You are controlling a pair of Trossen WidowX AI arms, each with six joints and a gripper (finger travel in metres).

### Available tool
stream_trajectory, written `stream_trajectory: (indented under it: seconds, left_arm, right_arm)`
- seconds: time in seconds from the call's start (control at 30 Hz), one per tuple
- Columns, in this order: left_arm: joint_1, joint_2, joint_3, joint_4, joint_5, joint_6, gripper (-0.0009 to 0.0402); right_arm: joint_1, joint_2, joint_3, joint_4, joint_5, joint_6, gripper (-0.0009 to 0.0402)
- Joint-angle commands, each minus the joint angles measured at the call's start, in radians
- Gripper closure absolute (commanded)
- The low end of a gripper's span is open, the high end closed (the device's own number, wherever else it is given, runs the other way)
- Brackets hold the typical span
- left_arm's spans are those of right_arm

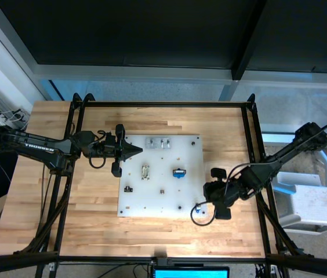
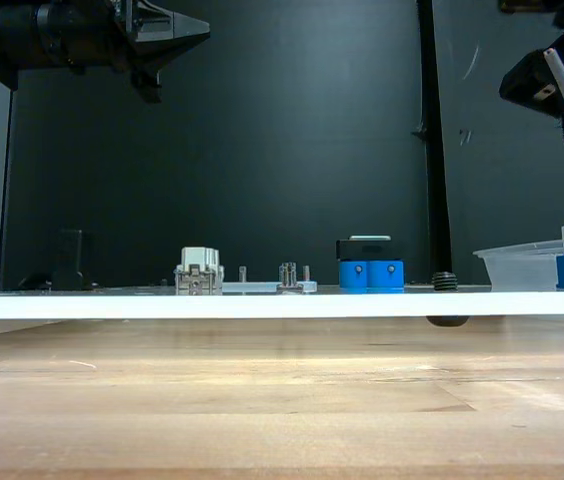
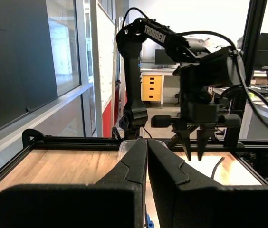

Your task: Remove the rj45 connector and place it in the container

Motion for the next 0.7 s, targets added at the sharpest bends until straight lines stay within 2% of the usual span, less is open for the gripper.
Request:
stream_trajectory:
  seconds: [0.03, 0.17, 0.3, 0.7]
  left_arm:
    - [0.0, 0.0, 0.0, 0.0, 0.0, 0.0, 0.0393]
    - [0.0, 0.0, 0.0, 0.0, 0.0, 0.0, 0.0393]
    - [0.0, 0.0, 0.0, 0.0, 0.0, 0.0, 0.0393]
    - [0.0, 0.0, 0.0, 0.0, 0.0, 0.0, 0.0393]
  right_arm:
    - [0.003, 0.025, 0.01, 0.018, 0.003, 0.011, 0.0239]
    - [0.016, 0.057, 0.019, 0.051, 0.003, 0.013, 0.0187]
    - [0.023, 0.083, 0.024, 0.086, 0.003, 0.017, 0.0155]
    - [0.032, 0.121, 0.024, 0.13, 0.008, 0.037, 0.0151]
